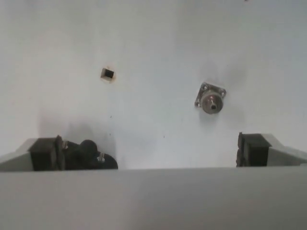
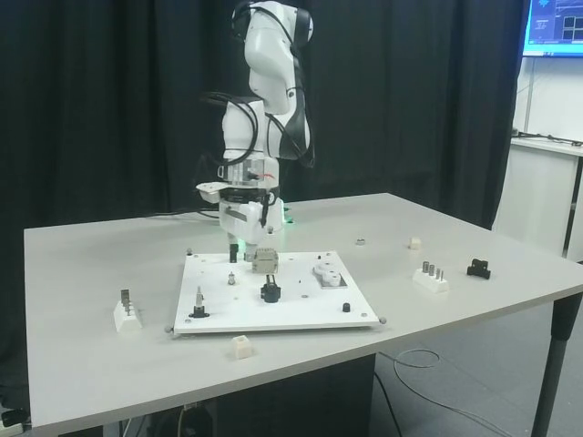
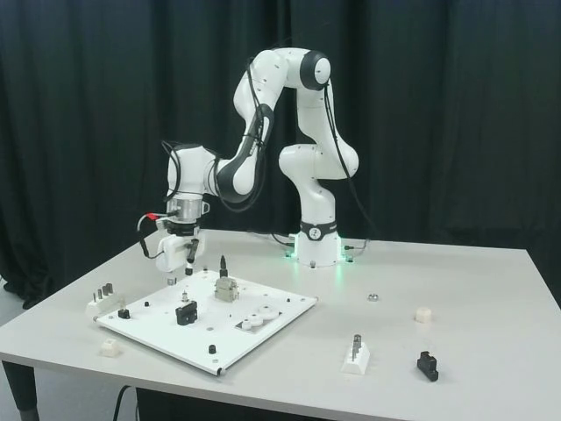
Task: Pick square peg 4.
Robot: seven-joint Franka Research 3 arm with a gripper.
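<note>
The grey table carries everything you need to check. The white arm is bolted near the table's far edge in the first room view, with a green light at its base, and it reaches forward and down over the white board that lies flat on the table. The jaws point straight down above the board's far part, close to it but not touching. In the wrist view the two black fingertips stand wide apart with nothing between them. Two white holder blocks stand on the table off the board, each carrying short upright pegs: one holder block is near the board's side away from the monitor, and the other holder block is on the opposite side. You cannot tell from these views which peg is square peg 4; none of these pegs is near the jaws. A black part lies just beyond the second holder block, towards the table's edge. A small white cube rests on the table just in front of the board. Under the jaws, the board shows a metal connector on a square flange and, well apart from it, a small square socket. A black knob sits just beside one fingertip.
</note>
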